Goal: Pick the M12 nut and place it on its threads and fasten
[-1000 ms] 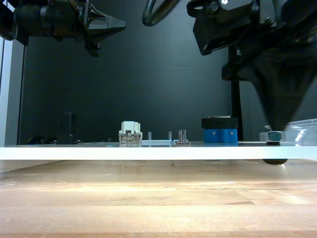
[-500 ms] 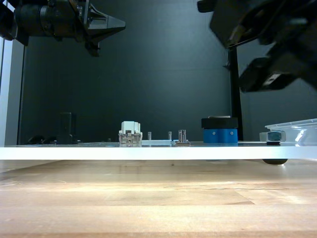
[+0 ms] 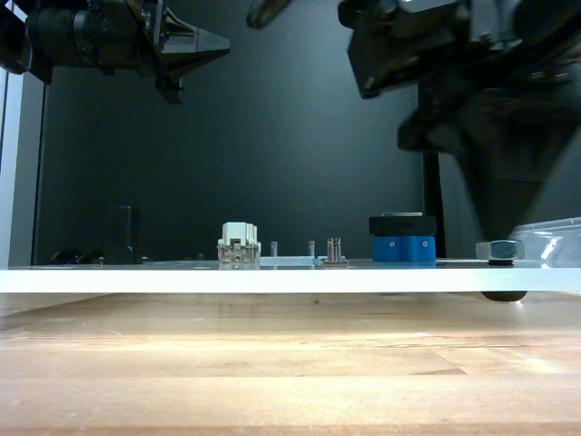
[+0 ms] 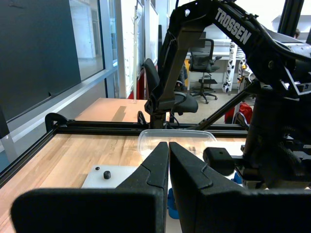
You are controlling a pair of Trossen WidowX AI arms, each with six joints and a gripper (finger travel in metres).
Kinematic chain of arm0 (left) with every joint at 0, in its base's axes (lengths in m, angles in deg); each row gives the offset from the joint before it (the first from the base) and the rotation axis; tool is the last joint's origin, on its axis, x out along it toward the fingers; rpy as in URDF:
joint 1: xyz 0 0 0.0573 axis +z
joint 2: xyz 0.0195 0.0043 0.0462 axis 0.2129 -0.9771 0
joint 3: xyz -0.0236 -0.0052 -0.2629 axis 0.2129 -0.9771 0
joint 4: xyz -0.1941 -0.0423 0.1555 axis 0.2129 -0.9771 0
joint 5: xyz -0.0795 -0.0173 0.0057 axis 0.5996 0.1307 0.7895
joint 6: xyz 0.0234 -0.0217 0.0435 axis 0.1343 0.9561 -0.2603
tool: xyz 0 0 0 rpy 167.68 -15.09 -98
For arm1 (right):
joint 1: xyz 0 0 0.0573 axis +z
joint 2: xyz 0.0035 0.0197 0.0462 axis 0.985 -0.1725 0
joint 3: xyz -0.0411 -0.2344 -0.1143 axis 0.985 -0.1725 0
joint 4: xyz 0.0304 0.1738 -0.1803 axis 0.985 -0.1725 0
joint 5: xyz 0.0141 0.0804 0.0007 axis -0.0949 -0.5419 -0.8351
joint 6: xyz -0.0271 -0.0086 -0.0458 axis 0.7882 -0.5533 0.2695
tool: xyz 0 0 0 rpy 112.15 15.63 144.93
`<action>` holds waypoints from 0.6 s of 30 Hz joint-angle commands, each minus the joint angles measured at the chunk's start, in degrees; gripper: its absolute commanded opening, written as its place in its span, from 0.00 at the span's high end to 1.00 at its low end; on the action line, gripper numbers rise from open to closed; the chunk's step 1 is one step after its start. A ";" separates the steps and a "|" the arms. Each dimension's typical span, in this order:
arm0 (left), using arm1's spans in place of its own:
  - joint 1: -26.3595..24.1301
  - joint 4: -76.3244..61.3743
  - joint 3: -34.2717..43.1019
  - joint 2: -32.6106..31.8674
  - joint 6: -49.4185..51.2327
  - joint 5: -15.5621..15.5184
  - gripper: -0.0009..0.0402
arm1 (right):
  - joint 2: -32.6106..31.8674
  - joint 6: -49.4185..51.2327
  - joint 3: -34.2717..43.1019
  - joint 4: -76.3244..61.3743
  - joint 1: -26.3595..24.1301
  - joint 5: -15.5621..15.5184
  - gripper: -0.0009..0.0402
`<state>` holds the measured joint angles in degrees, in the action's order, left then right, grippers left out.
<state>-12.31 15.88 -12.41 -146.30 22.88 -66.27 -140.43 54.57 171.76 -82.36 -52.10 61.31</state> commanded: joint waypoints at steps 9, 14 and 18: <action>0.00 0.00 0.00 -0.02 0.00 0.02 0.98 | 0.07 -0.87 -0.11 -1.18 0.00 -1.60 0.98; 0.00 0.02 0.00 -0.02 0.00 0.02 0.98 | 0.07 -1.44 -0.11 -1.25 0.00 6.45 0.98; 0.02 0.02 0.00 -0.02 0.00 0.02 0.98 | 0.07 -1.38 -0.13 -0.57 0.00 6.56 0.98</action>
<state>-12.31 15.82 -12.44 -146.30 22.88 -66.27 -140.36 53.20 171.59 -83.32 -52.08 68.22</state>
